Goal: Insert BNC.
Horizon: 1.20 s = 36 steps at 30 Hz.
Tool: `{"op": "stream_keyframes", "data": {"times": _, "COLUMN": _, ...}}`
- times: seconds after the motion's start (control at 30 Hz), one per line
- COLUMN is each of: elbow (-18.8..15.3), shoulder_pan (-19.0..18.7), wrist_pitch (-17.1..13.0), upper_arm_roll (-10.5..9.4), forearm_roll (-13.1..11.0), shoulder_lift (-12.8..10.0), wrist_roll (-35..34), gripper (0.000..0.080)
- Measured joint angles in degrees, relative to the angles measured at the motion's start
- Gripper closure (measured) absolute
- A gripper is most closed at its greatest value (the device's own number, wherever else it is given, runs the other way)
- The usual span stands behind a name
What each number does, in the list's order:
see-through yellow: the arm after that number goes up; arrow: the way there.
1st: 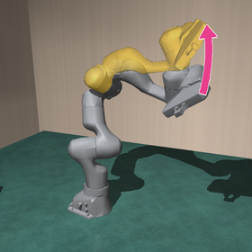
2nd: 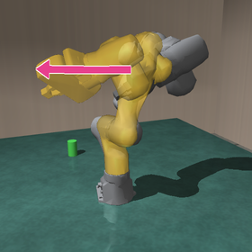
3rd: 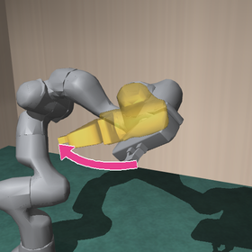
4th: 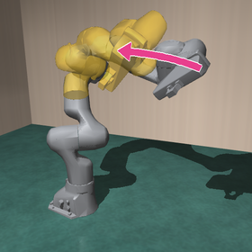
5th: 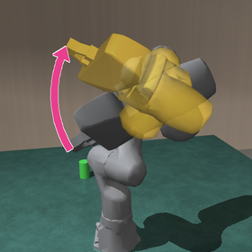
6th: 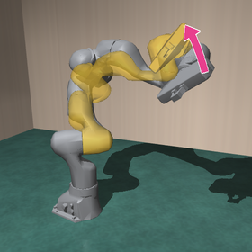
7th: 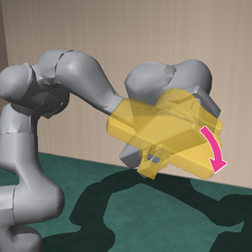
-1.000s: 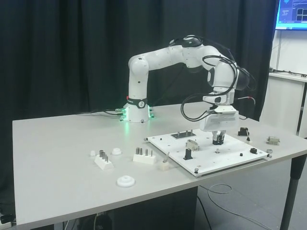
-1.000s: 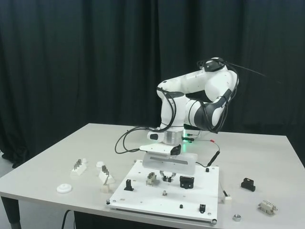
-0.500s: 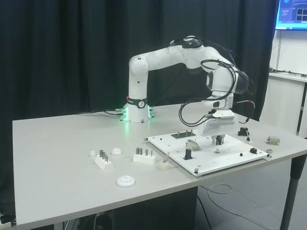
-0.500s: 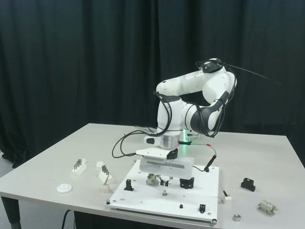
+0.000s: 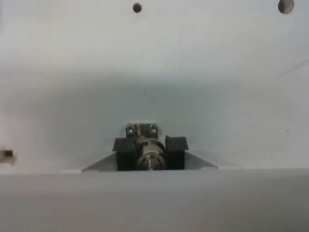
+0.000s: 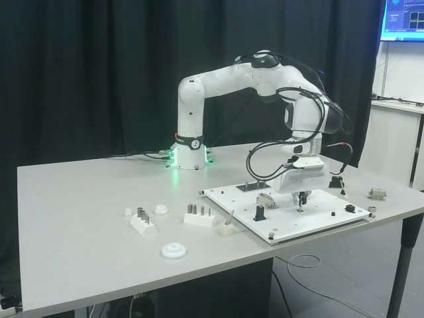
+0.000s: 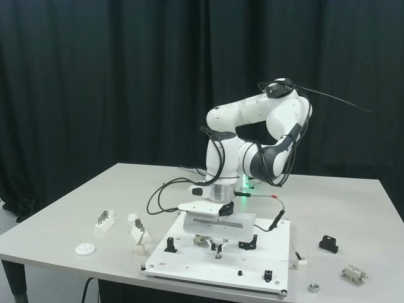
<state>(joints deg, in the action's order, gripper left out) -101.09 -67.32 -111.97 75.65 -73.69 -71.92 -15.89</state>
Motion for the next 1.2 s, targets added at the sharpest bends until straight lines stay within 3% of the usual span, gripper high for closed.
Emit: {"op": "stream_keyframes", "data": {"times": 1.2, "elbow": 0.42, "shoulder_pan": 0.1, "wrist_pitch": -0.07, "upper_arm_roll": -0.82, "forearm_roll": 0.1, "shoulder_lift": -0.47, "wrist_roll": 0.88, "gripper": 0.068}}
